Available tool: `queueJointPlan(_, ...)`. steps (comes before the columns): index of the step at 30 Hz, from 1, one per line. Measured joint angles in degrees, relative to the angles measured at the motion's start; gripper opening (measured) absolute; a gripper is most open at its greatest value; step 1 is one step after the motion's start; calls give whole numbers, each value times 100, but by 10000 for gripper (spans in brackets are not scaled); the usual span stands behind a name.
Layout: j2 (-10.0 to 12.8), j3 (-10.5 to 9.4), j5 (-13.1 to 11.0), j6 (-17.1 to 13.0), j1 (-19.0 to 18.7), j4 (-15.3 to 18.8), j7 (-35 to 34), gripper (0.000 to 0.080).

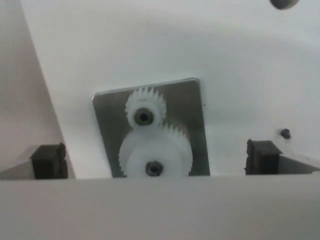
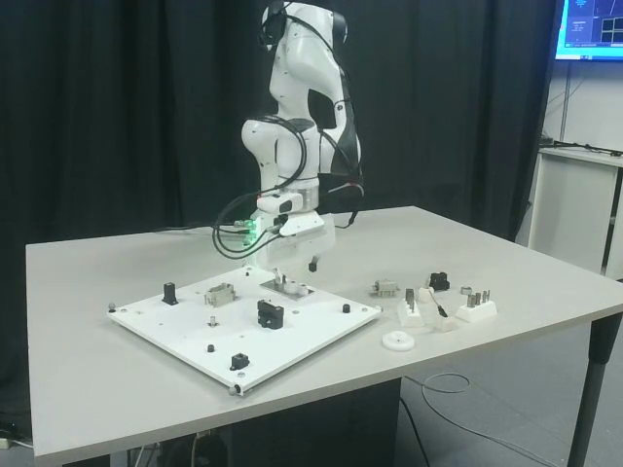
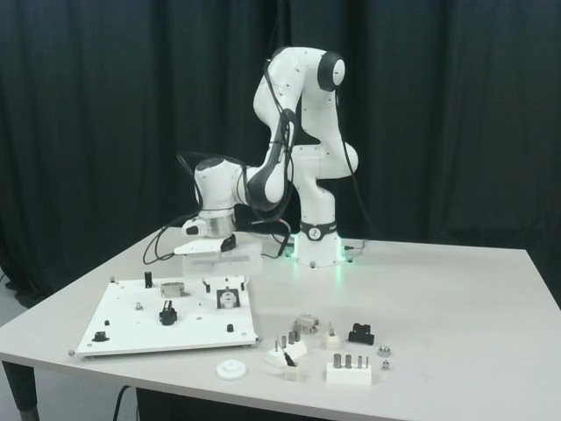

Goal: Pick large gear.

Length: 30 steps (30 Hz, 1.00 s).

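The arm (image 3: 289, 167) reaches out over the white board (image 2: 292, 336) on the grey table (image 2: 487, 253), its jaws (image 2: 292, 261) hanging just above a grey plate (image 1: 192, 125) near the board's far edge. In the wrist view the two black fingertips (image 1: 49, 161) stand wide apart, holding nothing, with the plate between them. On that plate sit two white gears with teeth meshed: the large gear (image 1: 156, 156) and a small gear (image 1: 144, 108) beside it, each on a dark hub. The large gear's near side is cut off by the wrist's own housing. Another white gear (image 3: 231, 370) lies on the table off the board's corner, near white blocks (image 3: 349, 373) holding pins.
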State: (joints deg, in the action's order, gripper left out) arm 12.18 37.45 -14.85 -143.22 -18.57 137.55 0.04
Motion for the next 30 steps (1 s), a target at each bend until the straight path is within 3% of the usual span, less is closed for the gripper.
queueJointPlan(6, -231, -2, 584, 417, -15, -178, -548, 798)
queueJointPlan(11, -364, -8, 864, 627, -48, -265, -814, 800)
queueJointPlan(21, -447, -8, 1095, 763, -81, -322, -1013, 800)
queueJointPlan(30, -447, -6, 1154, 769, -80, -322, -1029, 800)
